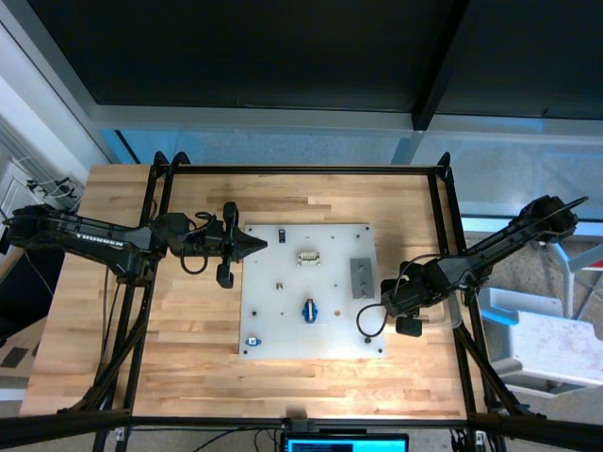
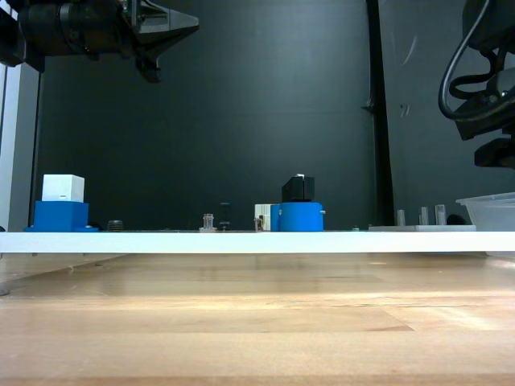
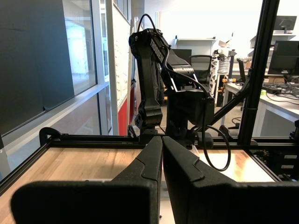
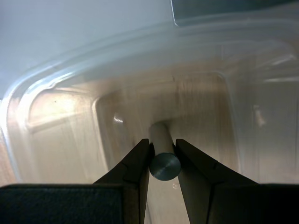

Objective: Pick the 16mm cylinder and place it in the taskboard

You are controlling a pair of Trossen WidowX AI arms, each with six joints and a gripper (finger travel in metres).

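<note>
Fingers of the left gripper (image 3: pixel 161 138) are pressed together with nothing between them, high above the left edge of the taskboard (image 1: pixel 283 320). To the right of the taskboard, the right gripper (image 4: pixel 163 142) is clamped on the 16mm cylinder (image 4: pixel 164 165), which hangs between its fingers over the clear bin (image 4: pixel 70 107).

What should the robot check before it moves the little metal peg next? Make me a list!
1. Grip on the 16mm cylinder: ok, the right gripper pinches it between both fingers.
2. Cylinder above the rim of the clear bin: cannot tell.
3. Path free of the left gripper: ok, it is shut, high over the left edge of the taskboard.
4. Right hole on the taskboard found: cannot tell.
</note>
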